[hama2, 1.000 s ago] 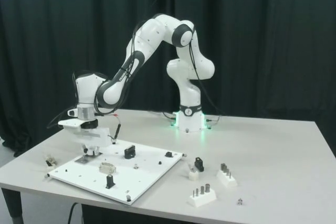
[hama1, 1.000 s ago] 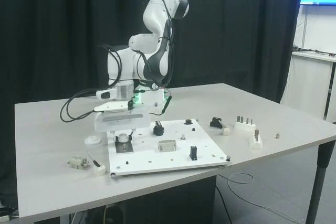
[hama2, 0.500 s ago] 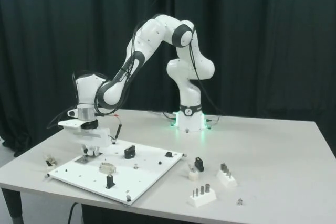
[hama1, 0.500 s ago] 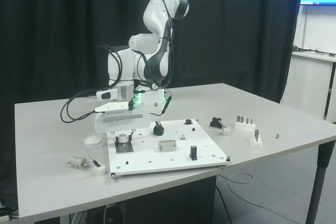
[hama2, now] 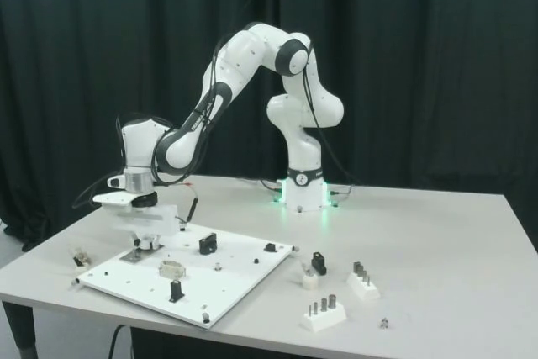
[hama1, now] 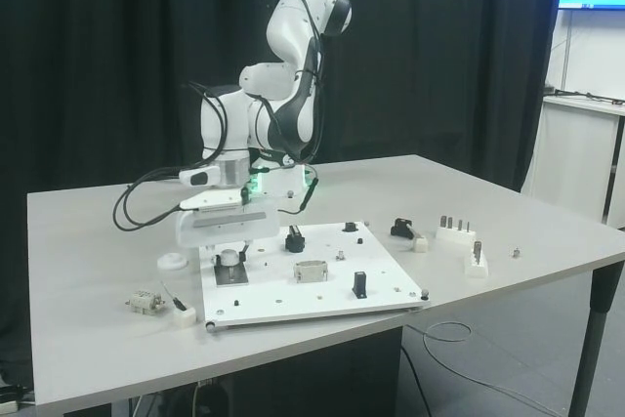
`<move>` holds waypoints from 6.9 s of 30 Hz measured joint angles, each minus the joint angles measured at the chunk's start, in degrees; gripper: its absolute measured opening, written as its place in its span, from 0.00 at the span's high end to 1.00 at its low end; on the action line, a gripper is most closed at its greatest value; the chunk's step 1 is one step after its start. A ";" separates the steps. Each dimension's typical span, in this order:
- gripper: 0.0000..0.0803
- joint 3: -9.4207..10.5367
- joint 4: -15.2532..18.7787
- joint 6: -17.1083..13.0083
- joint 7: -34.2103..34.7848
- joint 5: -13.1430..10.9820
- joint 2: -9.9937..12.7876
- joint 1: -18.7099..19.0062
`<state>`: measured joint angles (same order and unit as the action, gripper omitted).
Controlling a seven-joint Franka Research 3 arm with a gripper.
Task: Insert medium gear.
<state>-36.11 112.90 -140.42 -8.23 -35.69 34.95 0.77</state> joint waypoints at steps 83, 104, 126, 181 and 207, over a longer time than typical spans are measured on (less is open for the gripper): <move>0.51 0.12 -0.57 2.01 -35.55 0.43 0.06 -0.26; 0.51 0.11 -0.62 1.69 -16.92 -1.62 0.21 -0.64; 0.51 0.05 -0.04 0.36 3.46 -2.58 0.11 -0.56; 0.51 0.04 0.16 0.34 -9.35 -4.37 0.34 -0.55; 0.01 -3.95 0.12 1.78 -6.66 0.48 -3.28 -0.03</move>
<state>-40.06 113.02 -138.65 -14.89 -35.21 31.67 0.73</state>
